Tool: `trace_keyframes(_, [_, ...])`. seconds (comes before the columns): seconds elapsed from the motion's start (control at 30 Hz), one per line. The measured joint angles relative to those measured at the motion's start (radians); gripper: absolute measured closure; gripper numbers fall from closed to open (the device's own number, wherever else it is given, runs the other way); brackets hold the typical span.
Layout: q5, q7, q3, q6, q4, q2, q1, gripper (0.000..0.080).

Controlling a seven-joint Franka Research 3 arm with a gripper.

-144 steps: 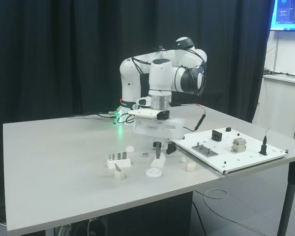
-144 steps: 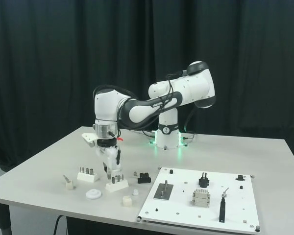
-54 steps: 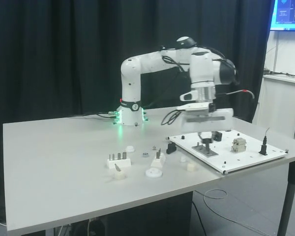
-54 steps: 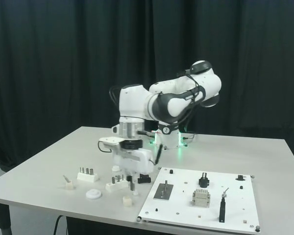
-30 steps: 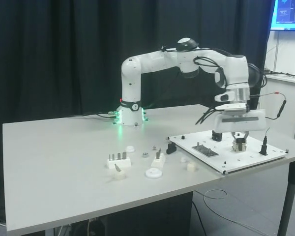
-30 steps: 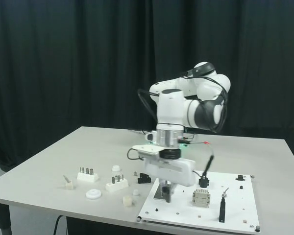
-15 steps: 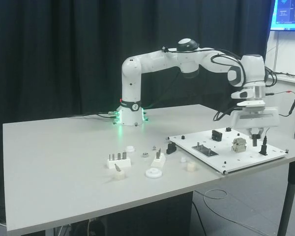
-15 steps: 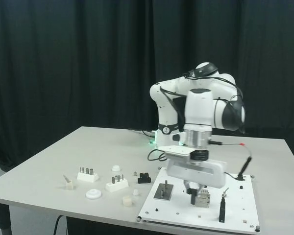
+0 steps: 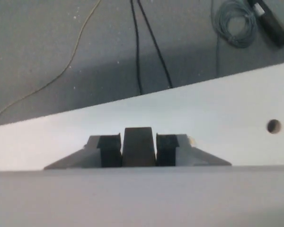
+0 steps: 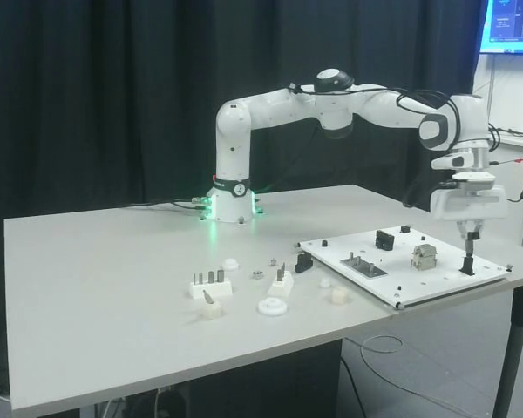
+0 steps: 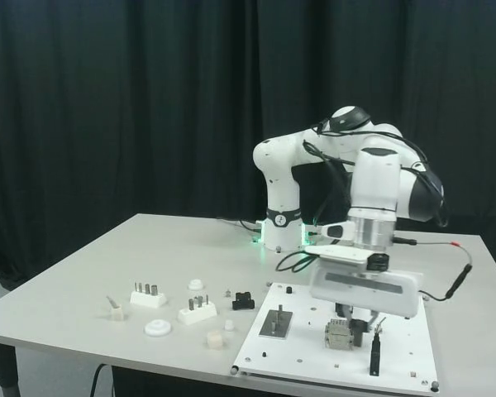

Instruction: Insert square peg 4.

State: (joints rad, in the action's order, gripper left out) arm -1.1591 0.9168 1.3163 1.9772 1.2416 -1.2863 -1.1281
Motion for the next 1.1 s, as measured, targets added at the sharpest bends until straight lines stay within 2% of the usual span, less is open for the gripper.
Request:
trace_keyframes(0.43, [0.001,-0.250,-0.042,0.036,-0.075,0.000,0.008,0.0647])
trace_keyframes(0.77, [0.001,-0.460,-0.066,0.038,-0.138,0.000,0.027,0.0647])
trace_keyframes(1.1, [0.001,-0.671,-0.086,0.035,-0.162,0.000,0.046,0.0647])
